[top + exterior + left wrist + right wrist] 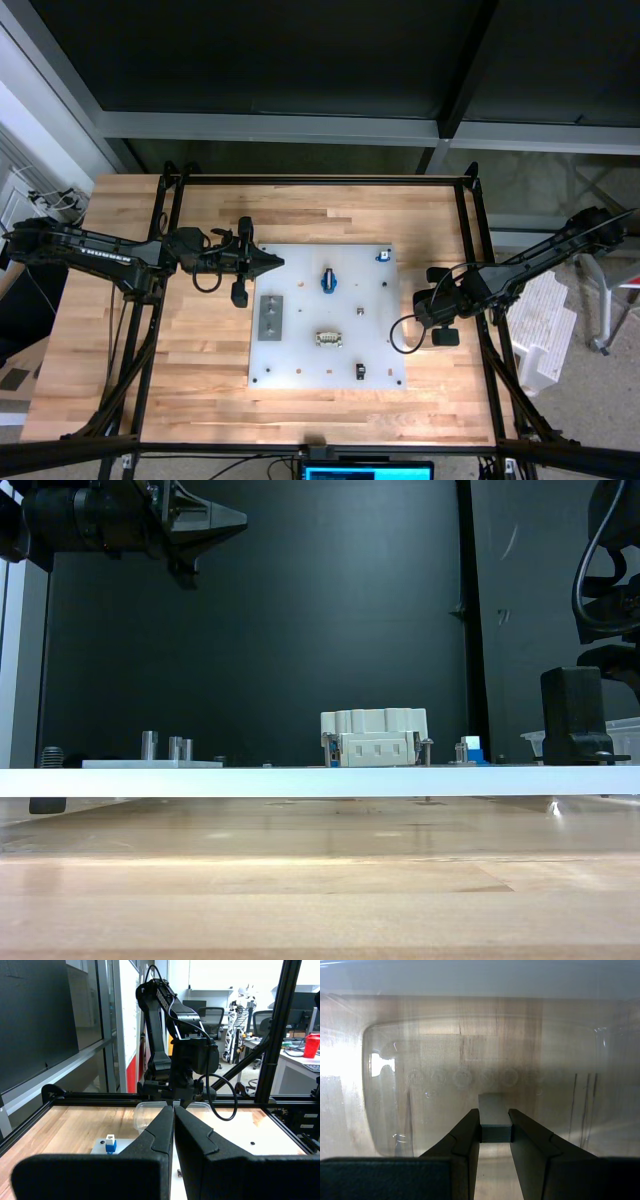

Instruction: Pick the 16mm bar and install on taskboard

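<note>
Right pincer (pixel 495 1113) narrow, clamped on the 16mm bar (pixel 495 1105), clear tray (pixel 420 1060) beyond it. Bar judged light, rigid, slick metal; best held square across mid-length. Left pincer (pixel 173 1110) closed, empty, raised over taskboard (pixel 300 360) edge.

wooden table (pixel 110 330) | black metal frame (pixel 320 180) | dark panel (pixel 350 600) behind | office chairs (pixel 212 1014), bright room beyond

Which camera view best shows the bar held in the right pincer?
Right wrist view: the 16mm bar sits clamped in the right pincer over a clear tray. High, low and left wrist views don't show it. The left pincer, shut, hovers above the taskboard edge.
</note>
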`<action>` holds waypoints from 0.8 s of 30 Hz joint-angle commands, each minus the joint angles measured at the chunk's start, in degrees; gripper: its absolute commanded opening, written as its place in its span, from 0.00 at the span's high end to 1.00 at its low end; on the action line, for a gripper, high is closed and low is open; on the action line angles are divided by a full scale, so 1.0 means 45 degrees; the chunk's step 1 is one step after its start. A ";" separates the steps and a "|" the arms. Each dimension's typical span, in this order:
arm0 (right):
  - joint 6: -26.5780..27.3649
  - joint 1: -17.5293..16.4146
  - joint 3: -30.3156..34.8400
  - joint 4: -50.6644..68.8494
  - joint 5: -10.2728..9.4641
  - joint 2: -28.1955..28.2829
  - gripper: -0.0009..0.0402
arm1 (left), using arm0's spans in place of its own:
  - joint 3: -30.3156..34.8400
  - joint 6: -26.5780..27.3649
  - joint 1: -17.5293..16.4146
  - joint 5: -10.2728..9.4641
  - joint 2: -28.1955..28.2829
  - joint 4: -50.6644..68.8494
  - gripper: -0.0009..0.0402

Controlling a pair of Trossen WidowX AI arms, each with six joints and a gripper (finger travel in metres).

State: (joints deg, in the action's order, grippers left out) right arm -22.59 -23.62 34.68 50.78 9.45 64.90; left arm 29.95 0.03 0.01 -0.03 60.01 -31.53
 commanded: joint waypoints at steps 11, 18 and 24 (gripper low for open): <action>0.0010 0.0000 0.0714 0.0510 -0.0015 -0.0151 0.97 | 0.0000 -0.0005 0.0000 0.0000 0.0000 0.0000 0.98; 0.0024 -0.0005 0.2788 0.2822 0.0000 -0.0209 0.97 | 0.0000 -0.0005 0.0000 0.0000 0.0000 0.0000 0.98; 0.0019 -0.0005 0.4488 0.4590 -0.0005 -0.0175 0.97 | 0.0000 -0.0005 -0.0005 0.0000 0.0000 0.0000 0.98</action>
State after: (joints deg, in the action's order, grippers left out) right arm -22.44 -23.62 53.56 70.04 9.43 63.96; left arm 29.93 0.01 0.01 -0.03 60.01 -31.51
